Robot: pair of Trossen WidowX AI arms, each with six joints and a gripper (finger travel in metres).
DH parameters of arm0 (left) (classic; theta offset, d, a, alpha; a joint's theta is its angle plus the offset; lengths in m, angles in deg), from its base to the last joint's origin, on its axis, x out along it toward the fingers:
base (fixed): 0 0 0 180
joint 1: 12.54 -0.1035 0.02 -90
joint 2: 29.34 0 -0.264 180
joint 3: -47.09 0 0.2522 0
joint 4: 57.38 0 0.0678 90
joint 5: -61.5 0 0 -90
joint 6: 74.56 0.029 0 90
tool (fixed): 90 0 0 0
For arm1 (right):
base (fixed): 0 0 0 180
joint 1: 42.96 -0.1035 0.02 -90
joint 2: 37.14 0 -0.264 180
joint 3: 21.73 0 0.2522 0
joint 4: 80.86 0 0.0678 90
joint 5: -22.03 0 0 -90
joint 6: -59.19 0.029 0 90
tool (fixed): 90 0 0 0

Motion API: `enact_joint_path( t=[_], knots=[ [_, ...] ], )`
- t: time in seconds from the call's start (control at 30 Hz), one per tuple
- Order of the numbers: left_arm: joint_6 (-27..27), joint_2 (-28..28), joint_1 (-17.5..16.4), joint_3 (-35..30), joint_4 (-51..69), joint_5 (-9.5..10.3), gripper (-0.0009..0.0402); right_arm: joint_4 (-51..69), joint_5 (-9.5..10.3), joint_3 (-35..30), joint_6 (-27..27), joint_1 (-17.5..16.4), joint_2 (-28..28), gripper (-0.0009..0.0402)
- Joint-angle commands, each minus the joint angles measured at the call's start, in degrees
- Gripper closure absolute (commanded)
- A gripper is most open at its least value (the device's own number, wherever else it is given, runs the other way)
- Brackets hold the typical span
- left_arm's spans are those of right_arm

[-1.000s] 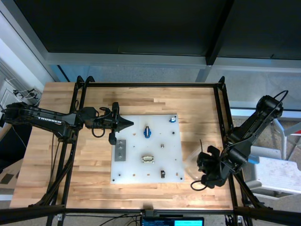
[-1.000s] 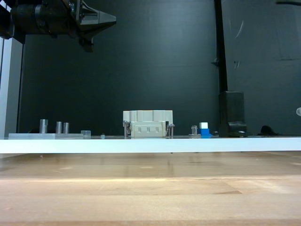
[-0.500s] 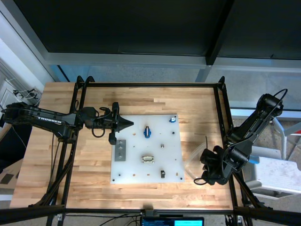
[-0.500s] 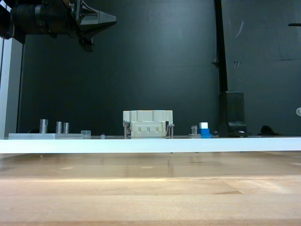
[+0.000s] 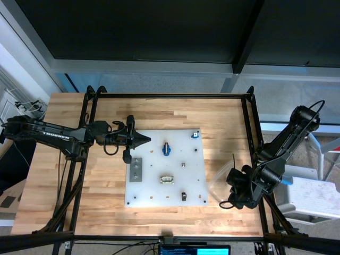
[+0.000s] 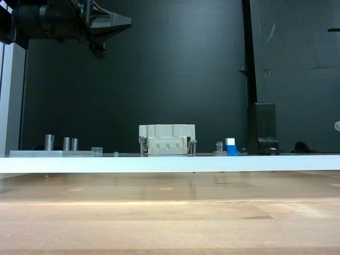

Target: Remove the USB connector from the USB hub and place in the container

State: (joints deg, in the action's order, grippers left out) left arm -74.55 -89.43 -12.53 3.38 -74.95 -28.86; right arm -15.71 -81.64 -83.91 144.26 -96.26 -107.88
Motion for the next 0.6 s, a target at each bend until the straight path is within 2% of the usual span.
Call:
enact_joint_path(
  t=[0.03,0.33,0.6],
  knots=[
    [0.0,0.0,0.0,0.0,0.0,0.00,0.0392,0.0,-0.11,0.0,0.0,0.0,0.0,0.0331],
    [0.0,0.0,0.0,0.0,0.0,0.00,0.0392,1.3,-0.17,0.0,0.0,0.1,0.0,0.0273],
    [0.0,0.0,0.0,0.0,0.0,0.00,0.0392,1.5,-0.04,0.0,0.0,0.1,0.0,0.0258]
  ],
)
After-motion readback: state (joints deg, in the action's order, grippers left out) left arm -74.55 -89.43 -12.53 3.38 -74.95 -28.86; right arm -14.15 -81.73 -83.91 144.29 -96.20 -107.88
